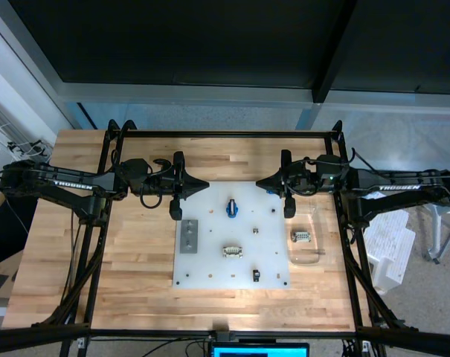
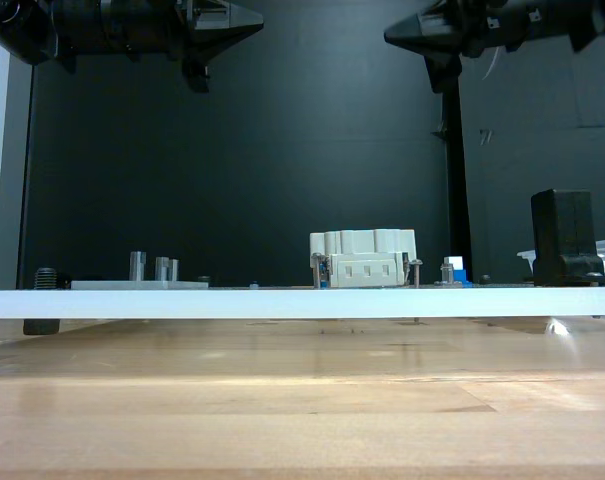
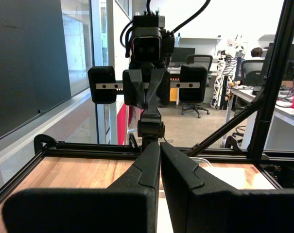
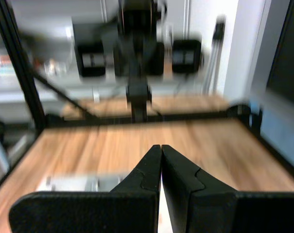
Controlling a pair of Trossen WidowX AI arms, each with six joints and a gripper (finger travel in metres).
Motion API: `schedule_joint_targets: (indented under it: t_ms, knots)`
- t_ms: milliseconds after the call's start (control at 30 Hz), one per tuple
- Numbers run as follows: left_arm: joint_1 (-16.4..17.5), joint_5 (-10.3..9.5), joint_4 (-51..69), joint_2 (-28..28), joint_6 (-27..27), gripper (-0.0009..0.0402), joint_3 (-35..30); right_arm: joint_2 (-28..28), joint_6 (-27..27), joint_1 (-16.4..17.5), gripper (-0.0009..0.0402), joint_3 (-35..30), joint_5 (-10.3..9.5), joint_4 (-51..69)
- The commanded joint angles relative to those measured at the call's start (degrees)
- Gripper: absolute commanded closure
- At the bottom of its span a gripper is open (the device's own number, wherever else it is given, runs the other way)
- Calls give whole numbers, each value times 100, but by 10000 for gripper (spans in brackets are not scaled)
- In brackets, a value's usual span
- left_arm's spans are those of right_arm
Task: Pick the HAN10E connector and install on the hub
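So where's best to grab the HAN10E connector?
Probably across its long sides, from above: the HAN10E connector lies flat in a clear tray, long axis left-right. The right gripper, shut over the board far edge, is nearer; left gripper shut opposite.

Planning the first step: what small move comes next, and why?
Probably open the right gripper and lower it toward the HAN10E connector in the clear tray right of the board. Both it and the left gripper hover shut above the board's far edge, and the hub sits on the board.
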State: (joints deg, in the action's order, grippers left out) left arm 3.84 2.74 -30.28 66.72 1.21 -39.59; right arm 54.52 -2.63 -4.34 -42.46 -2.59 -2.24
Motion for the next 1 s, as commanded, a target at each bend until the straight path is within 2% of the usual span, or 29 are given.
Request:
schedule_joint_targets:
  t_ms: [33, 400, 633, 1000]
  knots:
    - [2, 2, -2, 2, 0, 393, 0, 42, -26, 13, 393, -516, -2, 1410]
    - [2, 2, -2, 2, -2, 393, 0, 149, -658, 214, 393, -1311, -15, 4752]
    - [0, 2, -2, 2, 0, 393, 0, 153, -1342, 391, 393, -1327, -2, 5864]
    - [2, 2, -2, 2, 0, 393, 0, 153, -1508, 857, 393, -1327, 4, 7049]
